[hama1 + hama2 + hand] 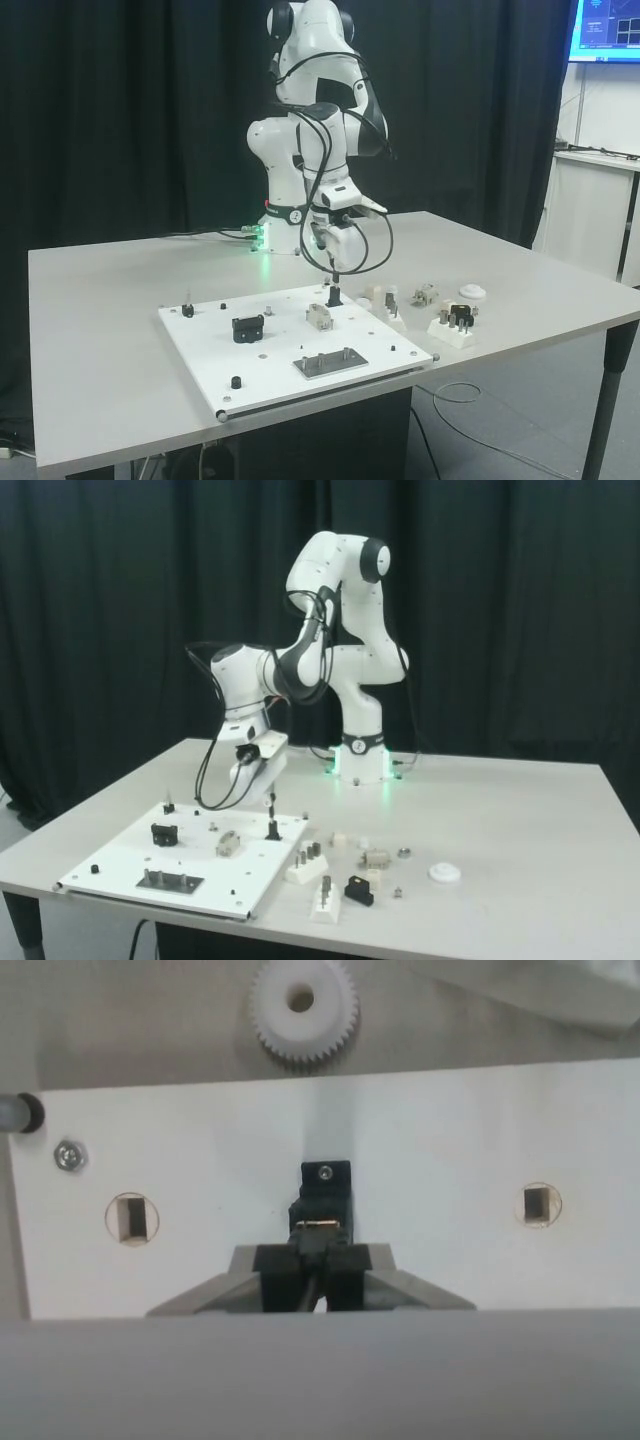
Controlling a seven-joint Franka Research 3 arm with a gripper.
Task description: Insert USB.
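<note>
- Looking down the wrist view, you see the gripper (323, 1272) with its black fingers clamped on a black USB plug (316, 1237) with a metal tip.
- Your plug sits just at a small black socket block (326, 1182) on the flat white board (450, 1250); a tiny screw shows on the block.
- You can see two square cut-outs in the board and a white toothed gear (303, 1008) lying on the grey table (90, 300) beyond it.
- You find no readable writing anywhere.
</note>
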